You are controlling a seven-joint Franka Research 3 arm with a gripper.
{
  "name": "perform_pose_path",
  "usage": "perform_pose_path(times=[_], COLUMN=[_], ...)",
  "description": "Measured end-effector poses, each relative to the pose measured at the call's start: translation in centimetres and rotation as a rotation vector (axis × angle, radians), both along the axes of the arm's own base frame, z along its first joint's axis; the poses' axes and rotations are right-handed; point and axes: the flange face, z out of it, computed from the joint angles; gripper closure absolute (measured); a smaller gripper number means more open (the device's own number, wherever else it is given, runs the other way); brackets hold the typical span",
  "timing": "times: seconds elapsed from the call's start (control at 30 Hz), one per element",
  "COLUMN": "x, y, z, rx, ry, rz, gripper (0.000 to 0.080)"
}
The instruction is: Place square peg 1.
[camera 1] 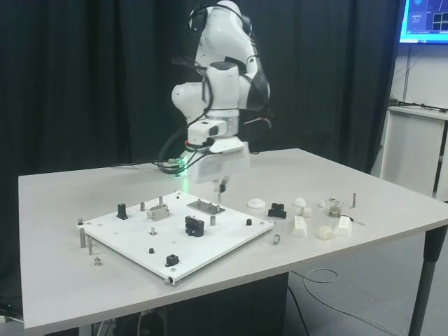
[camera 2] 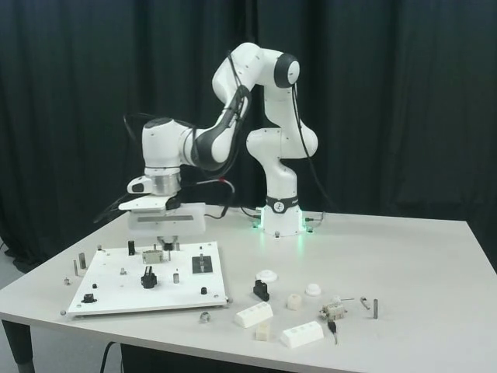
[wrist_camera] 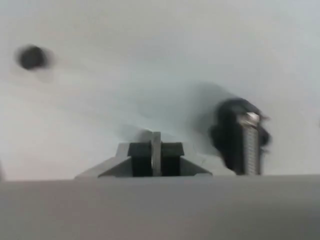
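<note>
My gripper [wrist_camera: 156, 159] is shut on a thin grey square peg [wrist_camera: 156, 147], held upright between the two black pads. It hangs a little above the white board [wrist_camera: 150, 75]. In the first room view the gripper [camera 1: 221, 183] is over the board's [camera 1: 217, 241] far edge, near a grey slotted plate [camera 1: 206, 206]. From the second room view the gripper [camera 2: 165, 242] hovers over the back of the board [camera 2: 116, 299], just beside a small metal block [camera 2: 152, 255].
A black fixture with a threaded metal post [wrist_camera: 243, 137] stands close beside the fingers, and a black hole [wrist_camera: 32, 57] lies farther off. A black block [camera 1: 194, 225] sits mid-board. Off the board lie white blocks [camera 1: 299, 225], a black part [camera 1: 277, 209] and an upright pin [camera 1: 353, 199].
</note>
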Motion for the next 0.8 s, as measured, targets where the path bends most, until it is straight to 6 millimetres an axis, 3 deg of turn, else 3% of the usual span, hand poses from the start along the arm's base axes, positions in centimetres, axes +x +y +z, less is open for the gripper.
perform_pose_path(times=[0.33,0.8], x=[2.0,3.0], y=[6.7,17.6], z=[1.3,0.9], rx=[0.025,0.035], ry=[0.03,0.071], rz=[-0.027,-0.079], gripper=[0.0767,0.0767])
